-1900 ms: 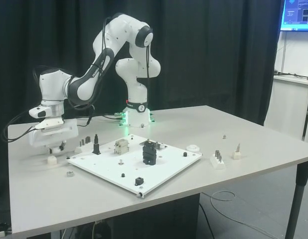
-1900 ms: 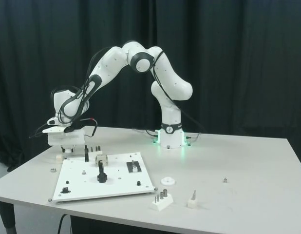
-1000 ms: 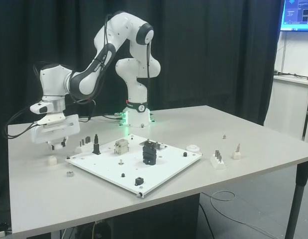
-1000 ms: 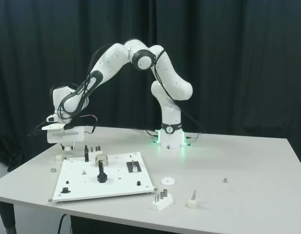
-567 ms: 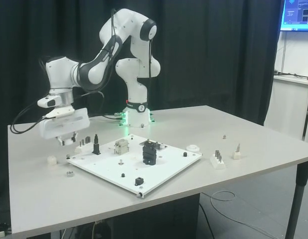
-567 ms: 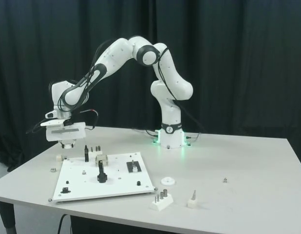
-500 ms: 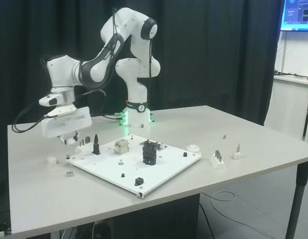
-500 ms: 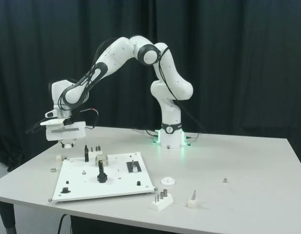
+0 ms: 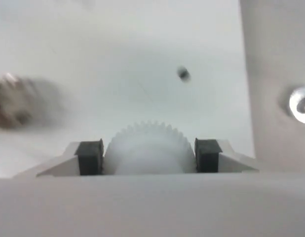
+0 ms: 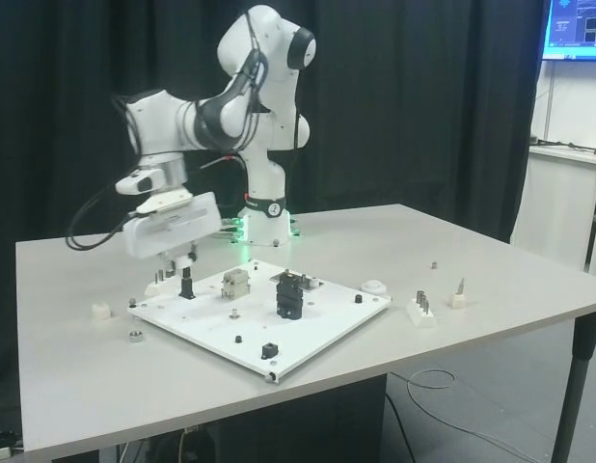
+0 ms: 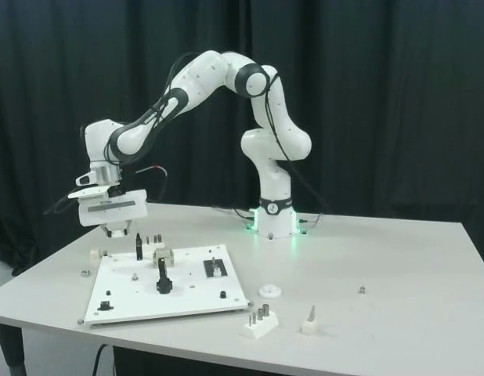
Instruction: Insert medium gear.
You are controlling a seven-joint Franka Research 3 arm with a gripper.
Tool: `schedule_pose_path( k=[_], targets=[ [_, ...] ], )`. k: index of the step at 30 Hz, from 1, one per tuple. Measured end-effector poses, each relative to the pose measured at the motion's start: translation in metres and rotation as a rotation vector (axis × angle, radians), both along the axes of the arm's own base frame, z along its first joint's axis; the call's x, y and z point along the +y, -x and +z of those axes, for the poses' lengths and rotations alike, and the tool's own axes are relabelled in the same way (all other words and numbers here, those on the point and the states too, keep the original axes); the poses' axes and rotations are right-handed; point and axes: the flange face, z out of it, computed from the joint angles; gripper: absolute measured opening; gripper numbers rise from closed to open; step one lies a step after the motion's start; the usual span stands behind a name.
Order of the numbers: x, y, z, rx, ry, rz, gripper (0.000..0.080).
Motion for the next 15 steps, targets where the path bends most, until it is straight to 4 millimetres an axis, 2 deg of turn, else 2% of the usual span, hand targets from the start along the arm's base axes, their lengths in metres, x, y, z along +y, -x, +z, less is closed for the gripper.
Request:
schedule_pose_path(
  k=[8, 15],
  targets=[
    [0.044, -0.034, 0.020, 0.026, -0.003, 0.005, 0.0397],
    [0.085, -0.053, 0.026, 0.100, -0.017, 0.012, 0.0397]
  ],
)
